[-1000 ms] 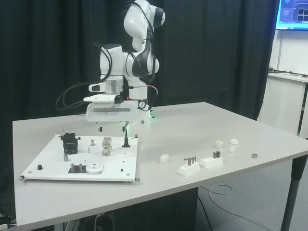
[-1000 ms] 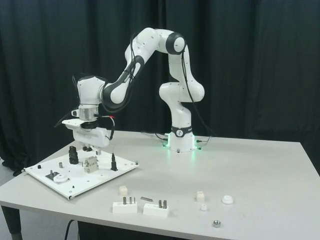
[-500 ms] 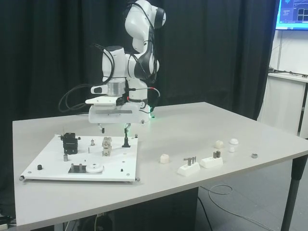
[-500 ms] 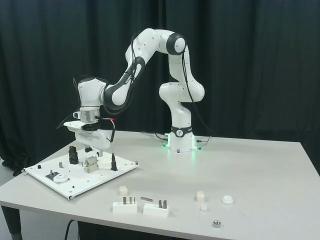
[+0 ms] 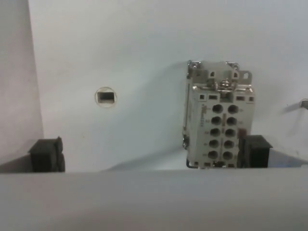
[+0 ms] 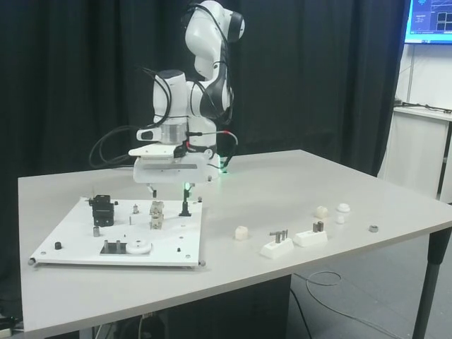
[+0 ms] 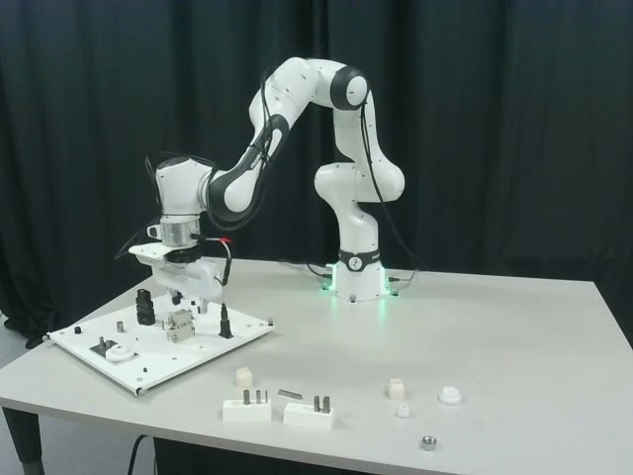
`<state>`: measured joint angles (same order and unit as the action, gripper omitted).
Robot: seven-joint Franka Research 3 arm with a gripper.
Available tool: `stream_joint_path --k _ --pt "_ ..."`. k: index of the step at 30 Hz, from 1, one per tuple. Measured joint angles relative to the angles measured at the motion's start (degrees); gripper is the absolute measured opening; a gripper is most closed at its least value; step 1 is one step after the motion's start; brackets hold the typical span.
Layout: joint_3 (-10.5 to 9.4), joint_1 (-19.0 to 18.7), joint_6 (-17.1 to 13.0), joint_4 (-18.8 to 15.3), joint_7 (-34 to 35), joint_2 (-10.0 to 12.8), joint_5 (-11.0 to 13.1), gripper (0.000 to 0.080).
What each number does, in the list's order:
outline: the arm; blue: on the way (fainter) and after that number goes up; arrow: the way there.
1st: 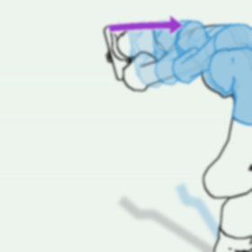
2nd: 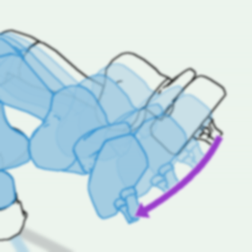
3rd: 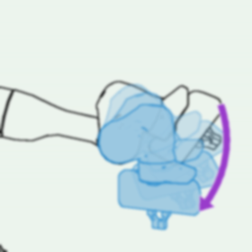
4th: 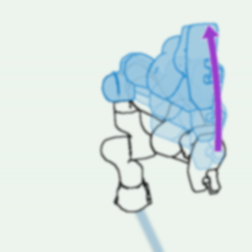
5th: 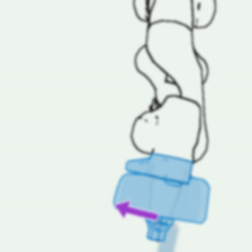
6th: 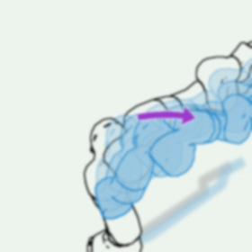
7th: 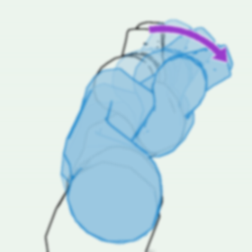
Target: Insert waterproof.
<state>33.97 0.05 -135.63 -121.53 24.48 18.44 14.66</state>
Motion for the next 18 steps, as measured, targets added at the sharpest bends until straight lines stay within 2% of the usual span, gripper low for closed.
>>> stream_joint_path --k 18 --pt "0.00 -0.54 0.00 -0.03 0.22 2.49 0.57 0.0800"
